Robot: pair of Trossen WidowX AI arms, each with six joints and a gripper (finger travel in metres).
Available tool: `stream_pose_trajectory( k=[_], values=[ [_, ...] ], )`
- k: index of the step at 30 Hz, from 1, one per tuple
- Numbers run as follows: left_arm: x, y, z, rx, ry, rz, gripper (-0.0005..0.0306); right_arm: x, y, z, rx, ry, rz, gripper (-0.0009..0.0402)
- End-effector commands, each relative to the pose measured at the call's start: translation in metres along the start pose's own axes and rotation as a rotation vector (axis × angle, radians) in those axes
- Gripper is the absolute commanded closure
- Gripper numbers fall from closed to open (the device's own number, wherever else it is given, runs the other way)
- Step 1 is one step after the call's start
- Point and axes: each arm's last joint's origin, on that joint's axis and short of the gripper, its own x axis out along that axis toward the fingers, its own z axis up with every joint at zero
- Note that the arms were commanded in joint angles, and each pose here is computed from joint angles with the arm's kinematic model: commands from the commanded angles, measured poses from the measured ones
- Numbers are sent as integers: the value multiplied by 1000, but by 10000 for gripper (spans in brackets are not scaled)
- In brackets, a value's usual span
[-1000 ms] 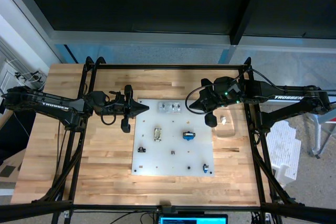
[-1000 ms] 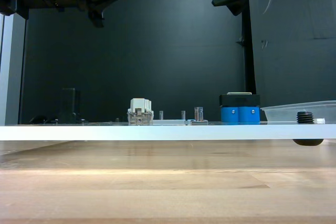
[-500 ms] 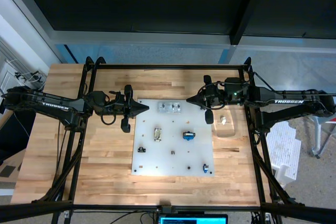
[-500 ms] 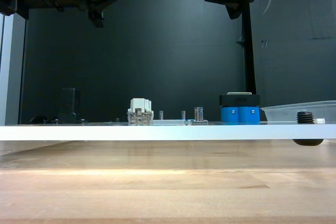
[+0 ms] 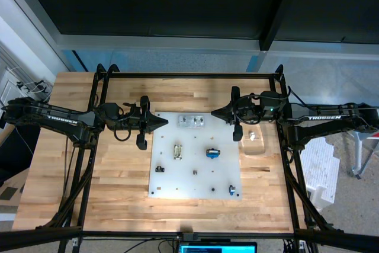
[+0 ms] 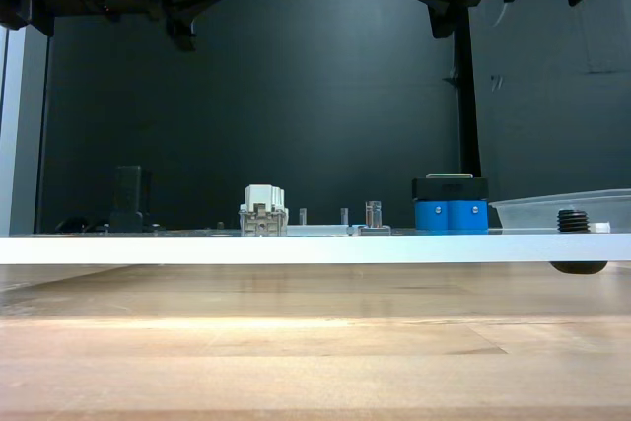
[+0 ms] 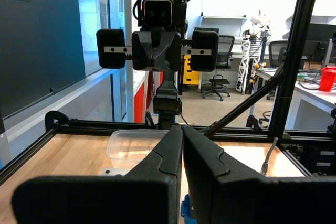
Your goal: Pick the RJ45 connector and install on taskboard
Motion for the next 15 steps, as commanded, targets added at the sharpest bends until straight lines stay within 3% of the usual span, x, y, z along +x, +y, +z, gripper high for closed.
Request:
stream_pose_trajectory(
  k=[1, 5, 15],
  values=[
    [0, 0, 0, 0, 0, 0, 300, -3, 1, -4, 15, -25, 3, 393],
    [0, 0, 0, 0, 0, 0, 300, -6, 2, -6, 19, -44, 24, 393],
    [0, 0, 0, 0, 0, 0, 300, -8, 3, -15, 62, -45, 29, 393]
  ],
)
